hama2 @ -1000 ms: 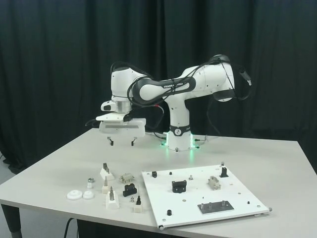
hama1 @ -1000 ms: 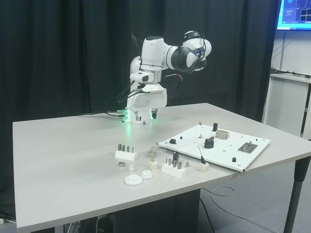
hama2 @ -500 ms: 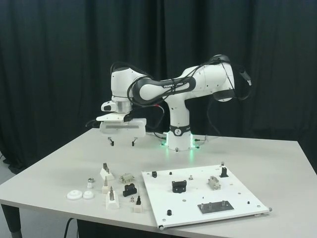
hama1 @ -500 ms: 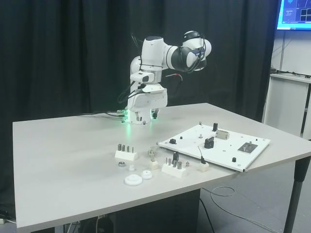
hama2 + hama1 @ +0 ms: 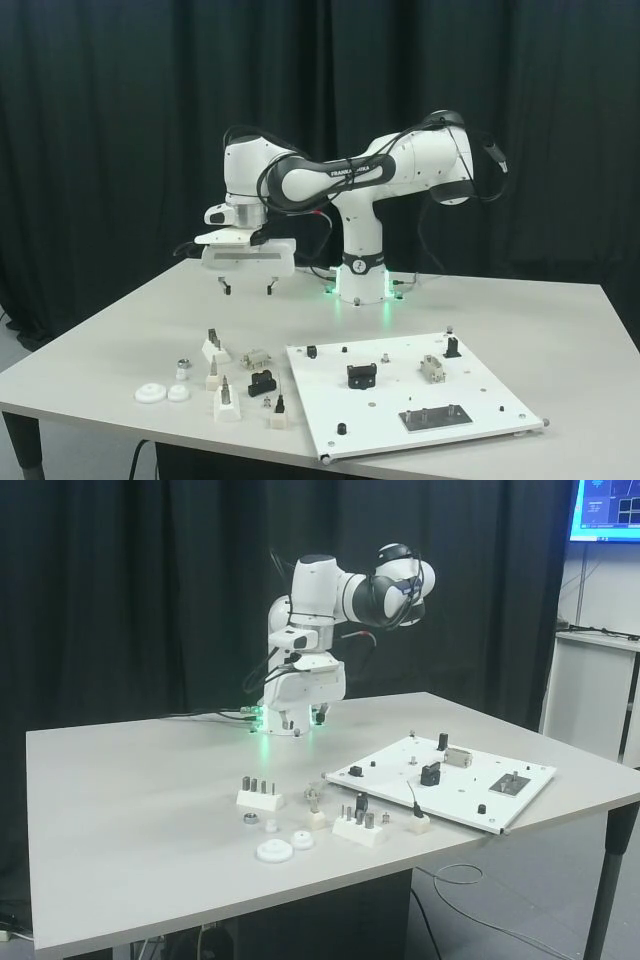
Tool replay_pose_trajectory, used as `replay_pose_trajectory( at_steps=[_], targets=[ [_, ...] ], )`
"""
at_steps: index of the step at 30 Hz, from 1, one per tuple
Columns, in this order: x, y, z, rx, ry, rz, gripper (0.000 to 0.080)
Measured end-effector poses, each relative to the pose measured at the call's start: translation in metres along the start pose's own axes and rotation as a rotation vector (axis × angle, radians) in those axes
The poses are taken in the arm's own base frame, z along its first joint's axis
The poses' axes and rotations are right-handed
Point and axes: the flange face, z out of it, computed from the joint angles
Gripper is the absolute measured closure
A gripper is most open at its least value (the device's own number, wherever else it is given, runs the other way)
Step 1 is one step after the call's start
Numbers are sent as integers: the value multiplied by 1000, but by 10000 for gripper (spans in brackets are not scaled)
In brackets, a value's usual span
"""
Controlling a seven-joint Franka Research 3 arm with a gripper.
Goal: Pick square peg 4.
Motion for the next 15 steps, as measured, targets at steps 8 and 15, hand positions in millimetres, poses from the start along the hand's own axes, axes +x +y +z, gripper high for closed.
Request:
replay_pose_trajectory(
  at_steps=[8,15],
  targets=[
    [0,-2,-1,4,-3,-3,3],
    [1,-3,-2,7,-3,-6,3]
  ],
)
